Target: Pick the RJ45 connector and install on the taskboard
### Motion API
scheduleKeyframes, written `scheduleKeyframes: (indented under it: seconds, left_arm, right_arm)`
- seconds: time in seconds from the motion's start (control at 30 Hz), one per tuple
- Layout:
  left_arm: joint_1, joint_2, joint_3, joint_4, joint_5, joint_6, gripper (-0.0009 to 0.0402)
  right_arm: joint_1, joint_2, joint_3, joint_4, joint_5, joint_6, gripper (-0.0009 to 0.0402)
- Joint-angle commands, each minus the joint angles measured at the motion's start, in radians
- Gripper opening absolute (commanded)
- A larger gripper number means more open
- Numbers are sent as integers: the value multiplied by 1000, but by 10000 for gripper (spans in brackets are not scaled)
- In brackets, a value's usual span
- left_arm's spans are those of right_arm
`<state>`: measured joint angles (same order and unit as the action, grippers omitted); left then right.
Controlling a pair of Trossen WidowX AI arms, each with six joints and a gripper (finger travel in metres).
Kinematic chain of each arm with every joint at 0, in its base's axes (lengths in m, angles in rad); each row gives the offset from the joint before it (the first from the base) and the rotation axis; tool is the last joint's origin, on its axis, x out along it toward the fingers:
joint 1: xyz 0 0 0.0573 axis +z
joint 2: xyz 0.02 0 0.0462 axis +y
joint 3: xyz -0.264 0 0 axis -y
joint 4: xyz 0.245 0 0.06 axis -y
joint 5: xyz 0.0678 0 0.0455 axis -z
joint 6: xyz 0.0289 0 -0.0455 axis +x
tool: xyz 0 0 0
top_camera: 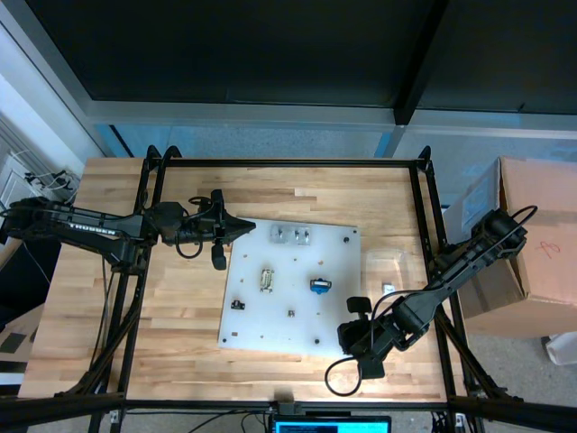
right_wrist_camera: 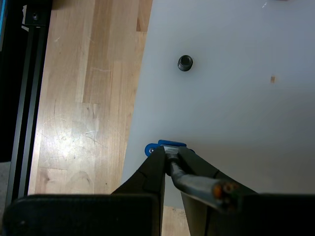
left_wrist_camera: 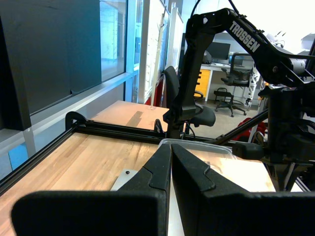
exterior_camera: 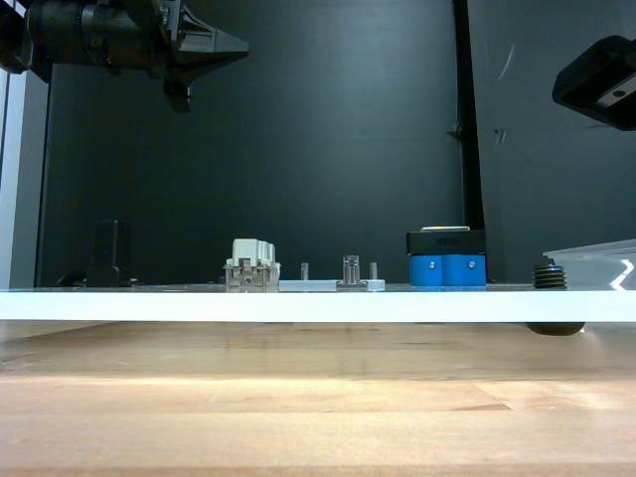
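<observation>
My left gripper hangs over the far-left corner of the taskboard. The low view shows it well above the board. Its jaws are pressed together with only a hairline slit between them, and they grip nothing.

My right gripper sits over the board's near-right corner, also raised. Its jaws are clamped tight on the RJ45 connector, whose short cable stub runs back between the fingers and ends in bare wire ends. The connector is held in the air, clear of any seat.

In the right wrist view a blue block on the board shows just past the jaw tips. In the high view that block lies apart from the gripper, toward the far left. The board rests on the wooden surface.
</observation>
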<state>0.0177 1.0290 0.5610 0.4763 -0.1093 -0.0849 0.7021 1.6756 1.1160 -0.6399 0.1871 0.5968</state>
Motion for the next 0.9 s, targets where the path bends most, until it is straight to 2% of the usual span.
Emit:
scheduleKeyframes:
  seconds: [0.03, 0.9]
  left_arm:
    - [0, 0, 0, 0, 0, 0, 0]
    - [0, 0, 0, 0, 0, 0, 0]
  right_arm:
    - [0, 3, 0, -3, 4, 0, 0]
    - [0, -27, 15, -80, 3, 0, 0]
